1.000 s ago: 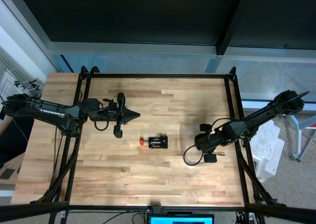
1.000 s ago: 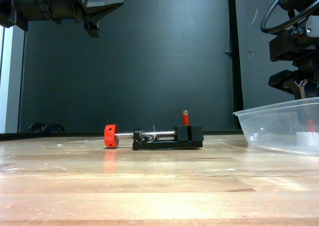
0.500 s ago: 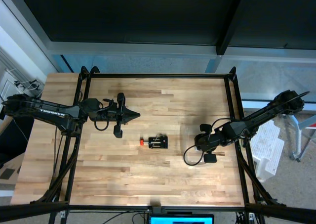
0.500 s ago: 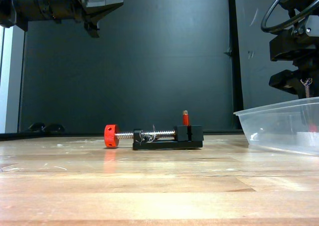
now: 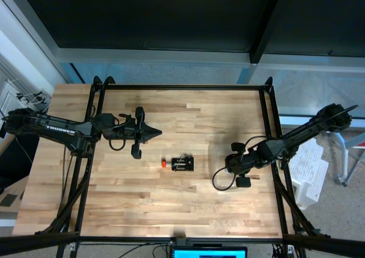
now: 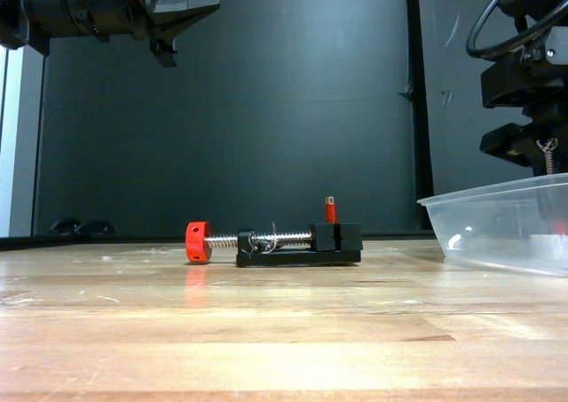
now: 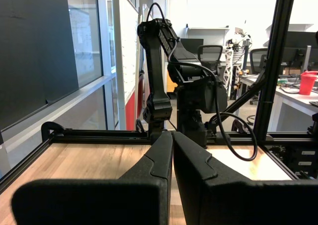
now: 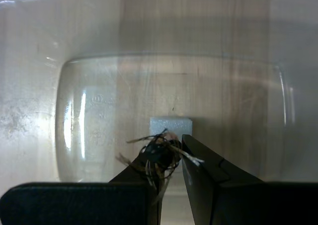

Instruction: Pick the RCA connector and install on taskboard

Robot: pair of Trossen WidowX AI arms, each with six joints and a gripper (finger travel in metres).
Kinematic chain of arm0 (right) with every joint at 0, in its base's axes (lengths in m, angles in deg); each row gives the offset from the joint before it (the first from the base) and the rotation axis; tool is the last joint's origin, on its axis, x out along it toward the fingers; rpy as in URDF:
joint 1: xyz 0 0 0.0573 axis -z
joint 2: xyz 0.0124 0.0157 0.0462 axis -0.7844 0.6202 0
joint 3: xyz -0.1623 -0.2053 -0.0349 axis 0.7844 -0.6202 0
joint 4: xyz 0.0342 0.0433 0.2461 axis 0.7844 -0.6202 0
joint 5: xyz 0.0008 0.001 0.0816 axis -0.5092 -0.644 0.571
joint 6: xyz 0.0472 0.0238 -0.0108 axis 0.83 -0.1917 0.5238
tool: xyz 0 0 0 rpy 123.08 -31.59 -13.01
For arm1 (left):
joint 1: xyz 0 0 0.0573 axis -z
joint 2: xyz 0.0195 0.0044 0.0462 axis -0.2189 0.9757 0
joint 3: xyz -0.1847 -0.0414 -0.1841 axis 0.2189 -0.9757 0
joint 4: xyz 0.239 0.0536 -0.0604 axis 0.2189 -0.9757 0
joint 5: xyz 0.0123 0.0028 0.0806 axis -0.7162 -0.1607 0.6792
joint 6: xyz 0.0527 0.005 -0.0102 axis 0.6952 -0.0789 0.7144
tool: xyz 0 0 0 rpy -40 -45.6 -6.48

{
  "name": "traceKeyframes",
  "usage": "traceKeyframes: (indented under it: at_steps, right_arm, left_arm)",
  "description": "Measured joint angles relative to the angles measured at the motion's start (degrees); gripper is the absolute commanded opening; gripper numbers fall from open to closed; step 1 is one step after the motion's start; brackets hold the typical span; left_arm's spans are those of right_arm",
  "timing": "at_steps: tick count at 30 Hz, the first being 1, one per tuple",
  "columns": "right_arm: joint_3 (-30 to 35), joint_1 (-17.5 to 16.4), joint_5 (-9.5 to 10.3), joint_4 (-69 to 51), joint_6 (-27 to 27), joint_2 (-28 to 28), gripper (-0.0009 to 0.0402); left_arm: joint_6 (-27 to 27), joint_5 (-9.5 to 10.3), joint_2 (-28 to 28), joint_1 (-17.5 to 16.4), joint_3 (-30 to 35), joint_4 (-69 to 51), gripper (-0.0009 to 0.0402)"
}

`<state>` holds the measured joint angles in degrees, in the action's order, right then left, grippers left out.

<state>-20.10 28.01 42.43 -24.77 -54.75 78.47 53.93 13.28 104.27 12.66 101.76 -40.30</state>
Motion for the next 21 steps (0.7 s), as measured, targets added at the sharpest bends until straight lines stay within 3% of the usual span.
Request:
traceKeyframes:
  at_steps: [10,21]
  right_arm:
    - [3.8,0.0,0.0,-7.3,-0.1,-5.1,0.0]
    - [12.2,0.2,0.0,-18.8,-0.1,-9.0,0.0]
  left_arm:
    - [0.0,0.0,0.0,0.0,0.0,0.0,0.0]
    - [0.0,0.0,0.0,0.0,0.0,0.0,0.0]
